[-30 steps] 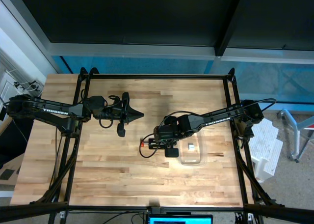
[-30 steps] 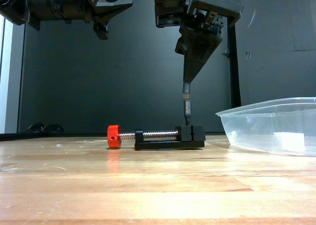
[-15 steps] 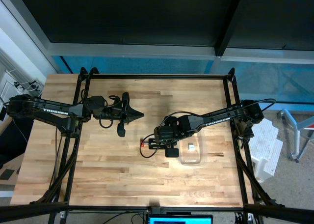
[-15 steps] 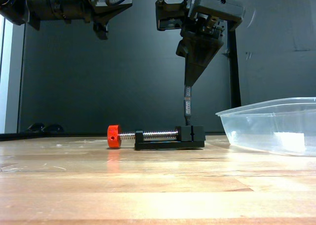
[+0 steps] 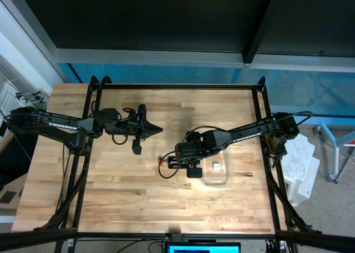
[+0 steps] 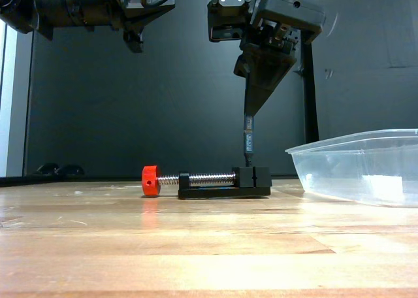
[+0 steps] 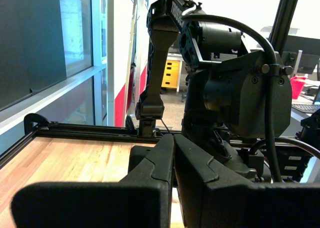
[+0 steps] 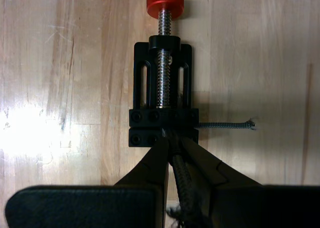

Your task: Pick the usb-c connector and install on the hub

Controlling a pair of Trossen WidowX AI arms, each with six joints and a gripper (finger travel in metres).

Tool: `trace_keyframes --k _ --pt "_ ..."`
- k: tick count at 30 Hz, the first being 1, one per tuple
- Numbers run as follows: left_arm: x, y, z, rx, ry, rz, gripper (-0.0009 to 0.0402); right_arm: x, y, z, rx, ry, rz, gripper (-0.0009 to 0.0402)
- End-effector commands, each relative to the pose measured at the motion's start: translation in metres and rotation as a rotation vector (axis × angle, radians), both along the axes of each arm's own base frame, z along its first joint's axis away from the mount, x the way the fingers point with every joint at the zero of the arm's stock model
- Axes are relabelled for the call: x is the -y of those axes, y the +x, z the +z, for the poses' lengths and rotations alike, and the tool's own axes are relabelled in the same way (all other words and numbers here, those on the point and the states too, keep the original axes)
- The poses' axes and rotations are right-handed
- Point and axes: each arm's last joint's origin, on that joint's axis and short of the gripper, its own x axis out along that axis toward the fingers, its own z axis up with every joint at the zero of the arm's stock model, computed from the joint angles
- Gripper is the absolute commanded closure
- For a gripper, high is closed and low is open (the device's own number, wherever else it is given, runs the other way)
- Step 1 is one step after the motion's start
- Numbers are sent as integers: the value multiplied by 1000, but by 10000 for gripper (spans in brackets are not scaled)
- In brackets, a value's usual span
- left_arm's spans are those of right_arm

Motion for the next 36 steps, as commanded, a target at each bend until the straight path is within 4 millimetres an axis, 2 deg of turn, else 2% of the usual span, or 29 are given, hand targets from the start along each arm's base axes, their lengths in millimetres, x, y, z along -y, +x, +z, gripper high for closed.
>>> trace_keyframes --k 1,10,24,28,36 --pt "0 0 0 0 0 0 393 0 0 -4 -3 1 0 393" --pt "0 0 0 0 0 0 393 0 -1 -12 -4 1 0 393" --pt "0 0 0 0 0 0 393 0 1 -9 19 5 0 391" --pt "0 0 0 0 0 0 393 0 2 -7 23 5 0 372" --pt "0 0 0 0 0 0 393 0 1 -7 23 7 -2 302"
